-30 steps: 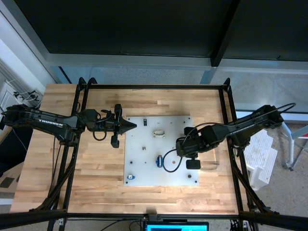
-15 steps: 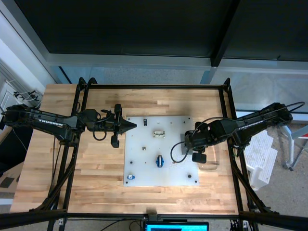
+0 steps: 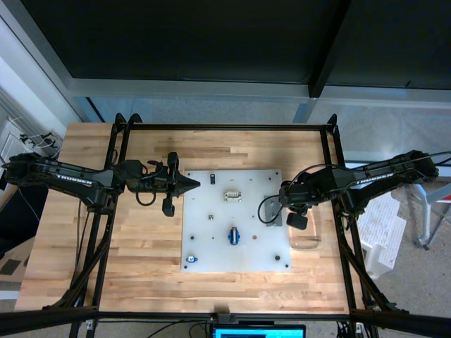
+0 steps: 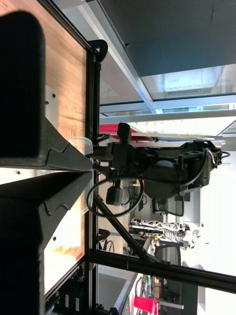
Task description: Remove the 16mm cylinder and place in the container
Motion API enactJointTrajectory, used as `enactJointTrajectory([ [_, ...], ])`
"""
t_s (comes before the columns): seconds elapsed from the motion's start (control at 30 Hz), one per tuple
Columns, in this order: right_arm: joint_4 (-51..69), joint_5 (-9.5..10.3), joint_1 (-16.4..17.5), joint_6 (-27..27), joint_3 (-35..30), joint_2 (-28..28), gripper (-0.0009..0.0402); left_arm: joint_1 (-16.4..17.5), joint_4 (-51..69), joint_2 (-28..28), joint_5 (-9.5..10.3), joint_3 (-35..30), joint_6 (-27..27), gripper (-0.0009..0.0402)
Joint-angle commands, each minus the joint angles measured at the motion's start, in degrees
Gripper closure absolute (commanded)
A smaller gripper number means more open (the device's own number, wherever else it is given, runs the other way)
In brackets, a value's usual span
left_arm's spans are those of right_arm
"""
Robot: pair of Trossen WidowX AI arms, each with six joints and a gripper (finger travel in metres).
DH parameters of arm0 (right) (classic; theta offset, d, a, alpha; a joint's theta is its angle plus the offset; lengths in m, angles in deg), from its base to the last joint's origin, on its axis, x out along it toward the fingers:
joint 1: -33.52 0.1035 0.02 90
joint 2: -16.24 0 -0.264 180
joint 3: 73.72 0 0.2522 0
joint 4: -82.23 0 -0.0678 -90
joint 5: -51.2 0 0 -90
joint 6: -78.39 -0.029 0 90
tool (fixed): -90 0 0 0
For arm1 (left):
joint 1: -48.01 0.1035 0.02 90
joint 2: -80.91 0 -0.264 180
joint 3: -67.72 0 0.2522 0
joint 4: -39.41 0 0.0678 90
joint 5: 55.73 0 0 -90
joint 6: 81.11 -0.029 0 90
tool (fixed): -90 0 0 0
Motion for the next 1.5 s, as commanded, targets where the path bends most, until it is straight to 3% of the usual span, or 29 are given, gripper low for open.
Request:
enactJointTrajectory([
  [0.03, -0.09, 0.00, -1.49, 0.00, 1.70, 0.98, 0.0371, 0.00, -0.02, 0.00, 0.00, -0.02, 0.00, 0.0393],
  [0.63, -0.48, 0.00, -6.05, 0.02, 6.84, 4.31, 0.0341, 0.02, -0.02, 0.00, 0.00, -0.02, -0.02, 0.0393],
  [1.5, -1.14, 0.57, -5.90, -0.44, 8.07, 5.53, 0.0341, 0.02, -0.02, 0.00, 0.00, -0.02, 0.00, 0.0393],
])
